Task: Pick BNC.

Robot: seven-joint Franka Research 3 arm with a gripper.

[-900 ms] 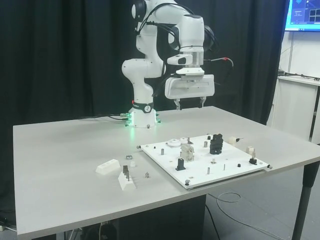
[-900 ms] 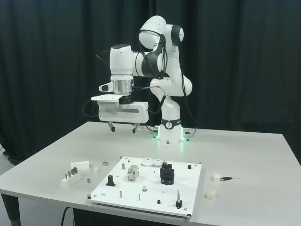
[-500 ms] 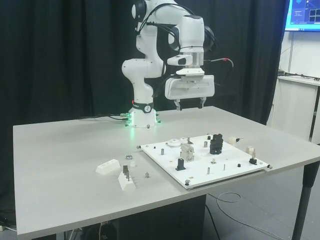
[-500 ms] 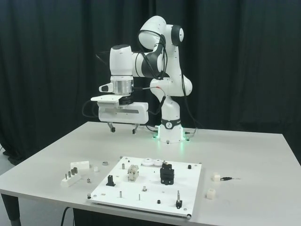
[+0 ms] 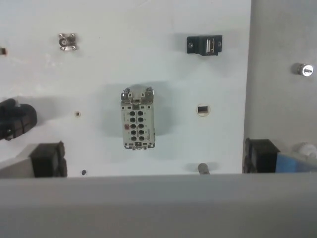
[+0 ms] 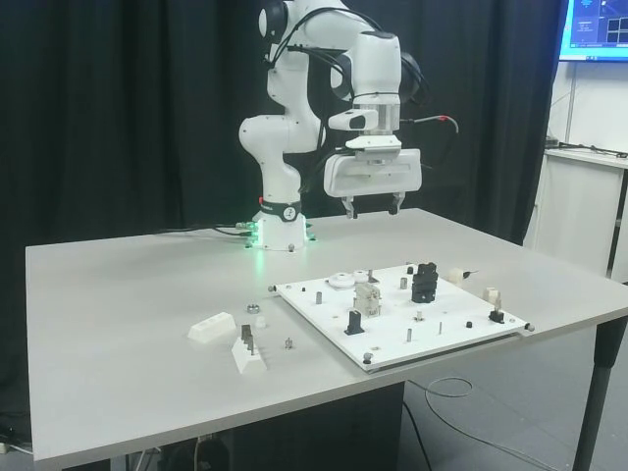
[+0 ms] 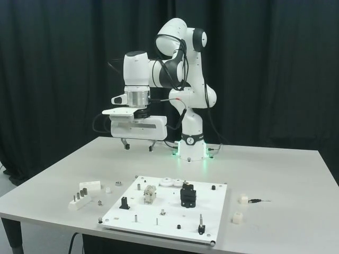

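The BNC (image 5: 67, 41) is a small metal socket on a square flange, mounted on the white board (image 5: 173, 20). In the room views the BNC (image 7: 162, 211) (image 6: 419, 315) stands near the board's middle, on the side far from the arm's base. My gripper (image 7: 138, 144) (image 6: 371, 207) hangs high above the table, between the base and the board, well apart from the BNC. It is open and holds nothing. The black fingertips (image 5: 47, 158) show wide apart in the wrist view.
On the board stand a grey multi-pin connector (image 5: 137, 118), a black socket bracket (image 5: 204, 44) and a black block (image 7: 186, 196). Beside the board lie a white peg holder (image 7: 78, 200), a white block (image 7: 90, 186) and small white parts (image 7: 237, 217).
The gripper has barely shifted, sinking very slightly. Its fingers stay apart and nothing on the table has moved.
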